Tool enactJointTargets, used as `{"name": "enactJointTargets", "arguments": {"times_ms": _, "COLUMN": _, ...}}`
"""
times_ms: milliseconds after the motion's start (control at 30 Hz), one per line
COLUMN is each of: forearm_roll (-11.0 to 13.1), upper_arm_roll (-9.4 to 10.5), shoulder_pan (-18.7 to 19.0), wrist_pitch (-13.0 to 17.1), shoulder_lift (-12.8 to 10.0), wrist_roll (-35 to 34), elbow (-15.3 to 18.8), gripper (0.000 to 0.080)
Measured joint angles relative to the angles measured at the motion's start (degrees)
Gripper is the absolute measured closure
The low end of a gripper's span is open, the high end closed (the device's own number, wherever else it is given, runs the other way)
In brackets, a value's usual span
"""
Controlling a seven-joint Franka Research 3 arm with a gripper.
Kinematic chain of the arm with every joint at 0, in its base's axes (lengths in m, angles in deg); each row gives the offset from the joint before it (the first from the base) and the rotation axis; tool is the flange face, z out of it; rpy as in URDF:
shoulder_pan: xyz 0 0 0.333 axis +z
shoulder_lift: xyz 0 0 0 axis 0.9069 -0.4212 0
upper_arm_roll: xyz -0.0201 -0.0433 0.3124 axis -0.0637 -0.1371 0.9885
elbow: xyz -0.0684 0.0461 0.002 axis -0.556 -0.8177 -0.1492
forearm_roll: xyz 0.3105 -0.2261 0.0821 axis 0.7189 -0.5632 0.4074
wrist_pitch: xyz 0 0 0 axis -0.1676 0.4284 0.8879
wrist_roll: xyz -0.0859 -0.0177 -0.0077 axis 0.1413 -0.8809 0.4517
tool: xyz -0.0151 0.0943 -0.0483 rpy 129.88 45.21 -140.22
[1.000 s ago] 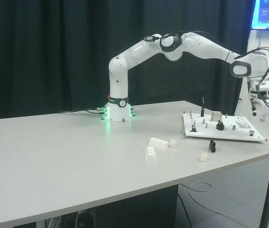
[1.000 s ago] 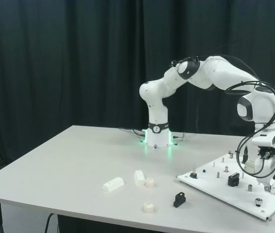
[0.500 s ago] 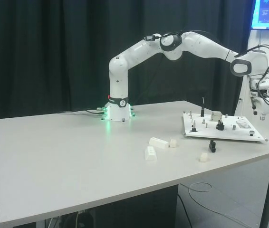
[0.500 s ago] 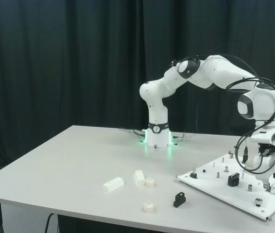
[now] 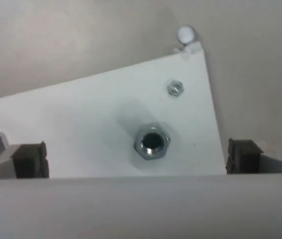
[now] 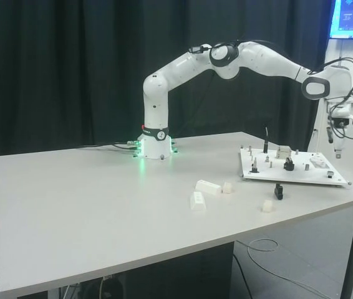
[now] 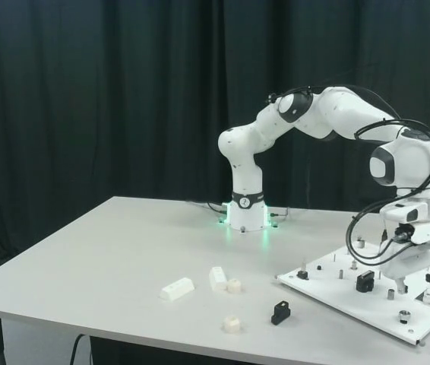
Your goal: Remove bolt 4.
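the pincer (image 7: 418, 287) hangs above the far corner of the white board (image 7: 329, 283), its two black fingertips (image 5: 30, 160) standing apart with nothing between them. in the wrist view a large hex-headed bolt (image 5: 152, 141) sits on the board directly beneath the gap, and a smaller nut (image 5: 175, 88) lies just beyond it toward the board's corner. which of these is bolt 4 cannot be told; no numbers are readable. the pincer's own body cuts off the near part of the board in that view. from the first room view the pincer (image 6: 335, 144) is tiny and its fingers are hard to make out.
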Motion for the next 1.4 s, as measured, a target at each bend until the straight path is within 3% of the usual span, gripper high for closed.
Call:
{"name": "enactJointTargets", "arguments": {"times_ms": 600, "forearm_roll": -2.97, "upper_arm_roll": -0.24, "shoulder_pan": -0.01, "wrist_pitch": -0.27, "shoulder_lift": -0.33, "wrist_roll": -25.22, "elbow": 0.85, "gripper": 0.0003}}
{"name": "enactJointTargets", "arguments": {"times_ms": 967, "forearm_roll": -3.57, "upper_arm_roll": -0.37, "shoulder_pan": -0.02, "wrist_pitch": -0.27, "shoulder_lift": -0.91, "wrist_roll": -44.39, "elbow": 0.89, "gripper": 0.0003}}
{"name": "enactJointTargets", "arguments": {"times_ms": 1400, "forearm_roll": -3.59, "upper_arm_roll": -0.19, "shoulder_pan": 0.02, "wrist_pitch": -0.62, "shoulder_lift": -1.51, "wrist_roll": -59.67, "elbow": 0.89, "gripper": 0.0003}}
